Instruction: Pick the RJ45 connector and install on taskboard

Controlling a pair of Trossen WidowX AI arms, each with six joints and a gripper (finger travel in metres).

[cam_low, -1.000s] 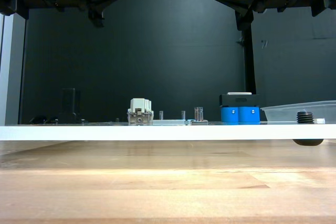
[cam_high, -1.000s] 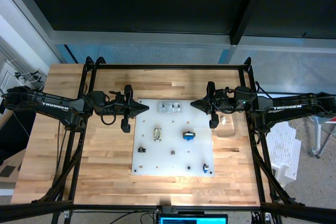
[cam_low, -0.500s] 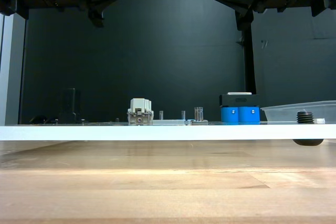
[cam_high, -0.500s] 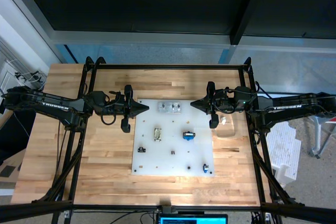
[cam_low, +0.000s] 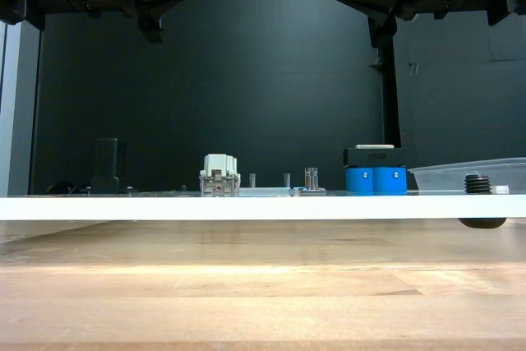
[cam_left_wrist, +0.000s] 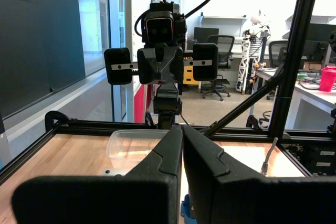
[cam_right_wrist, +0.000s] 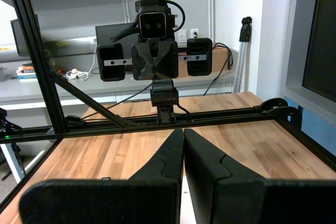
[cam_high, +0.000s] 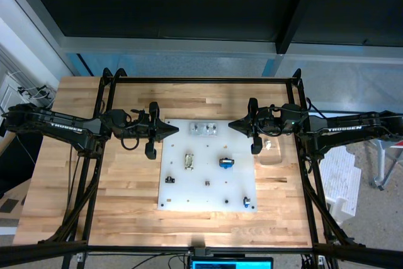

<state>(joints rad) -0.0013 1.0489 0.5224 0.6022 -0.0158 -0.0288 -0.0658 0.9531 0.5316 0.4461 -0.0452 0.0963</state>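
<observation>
Right wrist view is showing the right gripper [cam_right_wrist: 183, 132] with its two black fingers pressed flat together, holding nothing, and it is pointing level across the table [cam_high: 126, 181] toward the opposite arm. In the high and low views this gripper is hanging high above the far right part of the white board [cam_high: 189, 193], its tip reaching just inside the board's right edge. Directly under its body, off the board's right edge, the clear tray [cam_high: 278, 161] is sitting on the wood with the white block [cam_high: 269, 145] inside it. Toward the near edge from the gripper, well apart from it, the blue jack [cam_high: 246, 203] is standing at the board's near right corner; its top is reading as a mix of pale and dark, and the viewer cannot tell whether the connector is seated there or where else it is lying. A thin grey strand [cam_left_wrist: 268, 156] is rising from the board's surface on that same side, seen from the left wrist camera. Facing the right gripper from across the board, the left gripper [cam_left_wrist: 182, 128] is hanging at the same height over the board's far left edge, its fingers likewise closed against each other.
</observation>
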